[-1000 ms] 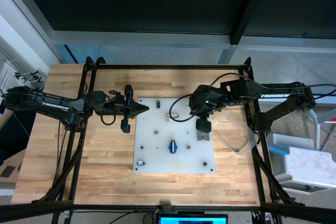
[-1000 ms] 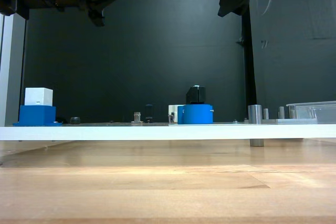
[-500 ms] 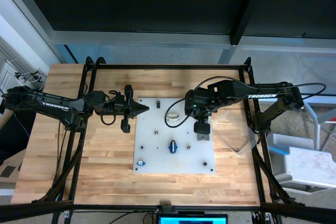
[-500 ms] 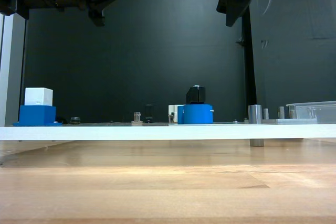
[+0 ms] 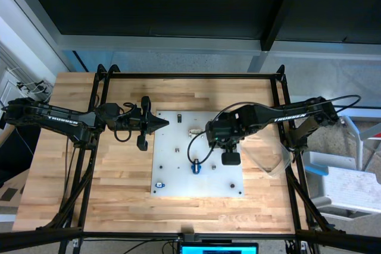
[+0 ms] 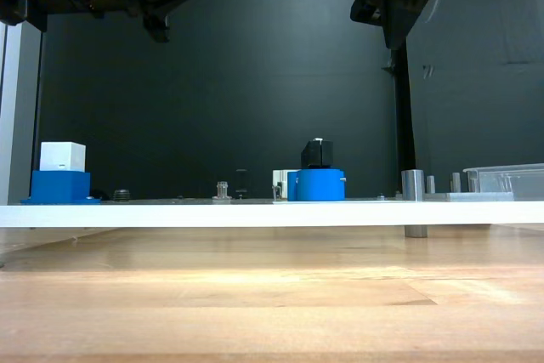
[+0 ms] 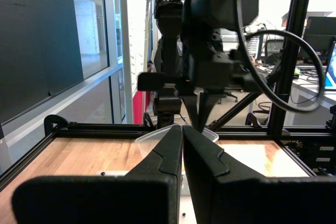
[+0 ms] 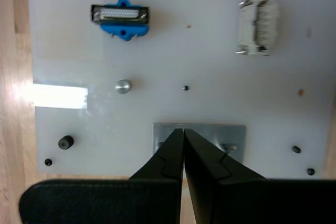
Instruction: Pick the 16mm cylinder and place it in the container
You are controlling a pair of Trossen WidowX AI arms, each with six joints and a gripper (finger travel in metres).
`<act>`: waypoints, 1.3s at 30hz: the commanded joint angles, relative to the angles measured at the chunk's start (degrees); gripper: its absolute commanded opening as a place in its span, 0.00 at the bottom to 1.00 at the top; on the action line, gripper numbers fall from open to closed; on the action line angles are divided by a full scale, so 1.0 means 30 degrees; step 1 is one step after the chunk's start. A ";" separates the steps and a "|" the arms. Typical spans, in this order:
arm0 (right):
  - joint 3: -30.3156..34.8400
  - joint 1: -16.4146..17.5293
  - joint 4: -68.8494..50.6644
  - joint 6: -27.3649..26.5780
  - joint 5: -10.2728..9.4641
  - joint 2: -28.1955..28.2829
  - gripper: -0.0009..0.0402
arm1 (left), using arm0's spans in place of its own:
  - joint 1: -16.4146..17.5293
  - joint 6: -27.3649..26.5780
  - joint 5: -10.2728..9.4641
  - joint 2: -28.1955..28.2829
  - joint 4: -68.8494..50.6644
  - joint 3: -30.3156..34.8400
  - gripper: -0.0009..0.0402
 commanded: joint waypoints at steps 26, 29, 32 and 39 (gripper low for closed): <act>-0.1406 0.1931 0.2477 0.1413 0.0168 0.2987 0.43 | 0.0007 0.0007 0.0000 0.0000 0.0000 0.0007 0.02; -0.1909 0.2091 0.2900 0.1508 0.0175 0.2987 0.46 | 0.0000 0.0007 0.0000 0.0000 0.0000 0.0007 0.02; -0.2273 0.2164 0.3351 0.1785 0.0175 0.2987 0.47 | 0.0000 0.0007 0.0000 0.0000 0.0007 0.0007 0.02; -0.3184 0.2382 0.4313 0.2266 0.0175 0.2987 0.49 | 0.0007 0.0007 0.0007 0.0000 0.0000 0.0007 0.02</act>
